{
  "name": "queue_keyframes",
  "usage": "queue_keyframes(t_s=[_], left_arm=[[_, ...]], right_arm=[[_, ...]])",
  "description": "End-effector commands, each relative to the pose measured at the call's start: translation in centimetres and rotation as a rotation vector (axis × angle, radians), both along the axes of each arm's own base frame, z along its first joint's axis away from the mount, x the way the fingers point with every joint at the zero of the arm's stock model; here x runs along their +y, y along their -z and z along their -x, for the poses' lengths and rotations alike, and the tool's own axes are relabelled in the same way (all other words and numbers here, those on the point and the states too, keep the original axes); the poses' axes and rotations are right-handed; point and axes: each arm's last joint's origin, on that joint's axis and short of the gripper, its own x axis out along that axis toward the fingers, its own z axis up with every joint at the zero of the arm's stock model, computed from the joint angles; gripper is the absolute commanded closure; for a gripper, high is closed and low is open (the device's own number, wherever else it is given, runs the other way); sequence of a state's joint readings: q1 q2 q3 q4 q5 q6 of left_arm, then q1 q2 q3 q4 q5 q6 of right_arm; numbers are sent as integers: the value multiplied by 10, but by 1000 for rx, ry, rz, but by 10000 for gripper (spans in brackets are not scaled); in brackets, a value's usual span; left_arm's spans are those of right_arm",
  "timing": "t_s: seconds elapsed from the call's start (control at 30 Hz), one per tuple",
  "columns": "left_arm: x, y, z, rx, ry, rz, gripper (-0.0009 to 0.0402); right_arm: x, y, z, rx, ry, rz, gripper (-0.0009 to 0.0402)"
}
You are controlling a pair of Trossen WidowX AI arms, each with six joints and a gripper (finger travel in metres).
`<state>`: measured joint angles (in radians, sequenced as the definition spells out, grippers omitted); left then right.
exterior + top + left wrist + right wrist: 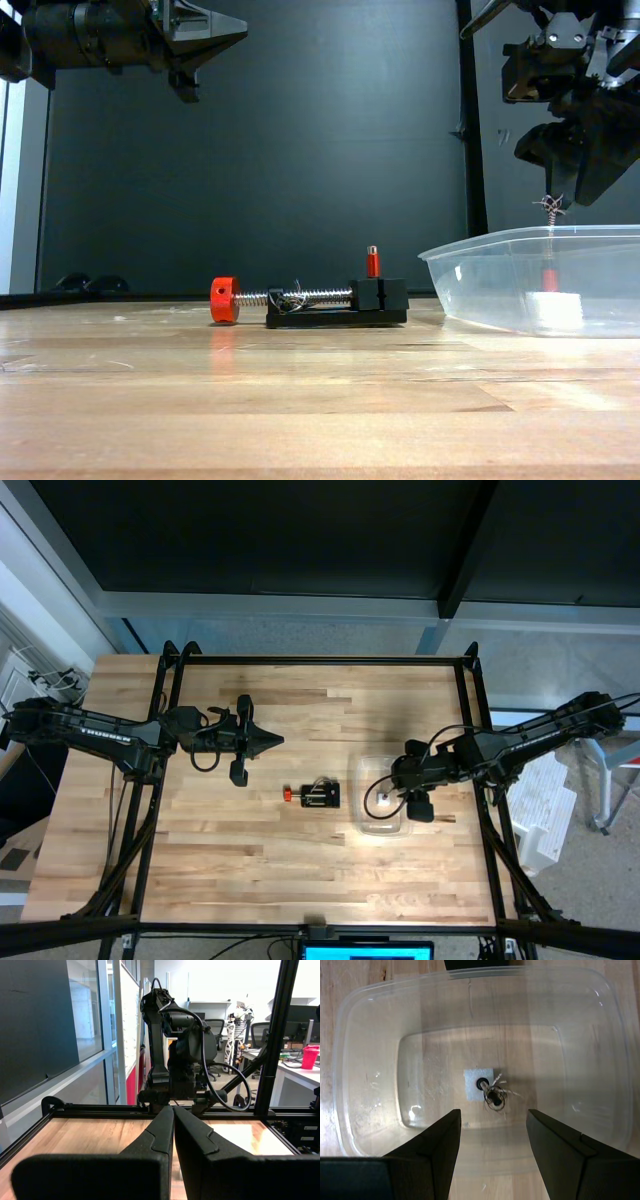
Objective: Pick the RCA connector and install on taskboard
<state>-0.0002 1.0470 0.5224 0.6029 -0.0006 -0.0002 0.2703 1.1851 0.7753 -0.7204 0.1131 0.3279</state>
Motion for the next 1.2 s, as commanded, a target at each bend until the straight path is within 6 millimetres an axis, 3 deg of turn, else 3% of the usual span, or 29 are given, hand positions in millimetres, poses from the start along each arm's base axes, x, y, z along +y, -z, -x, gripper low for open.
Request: queue_keyframes(t_s=[0.03,1.2], left_arm=[[0,0,0,0,0,0,393],[0,0,0,0,0,0,393]], right_arm=[[1,5,-2,3,0,2,212],[8,44,-18,-22,-31,7,212]])
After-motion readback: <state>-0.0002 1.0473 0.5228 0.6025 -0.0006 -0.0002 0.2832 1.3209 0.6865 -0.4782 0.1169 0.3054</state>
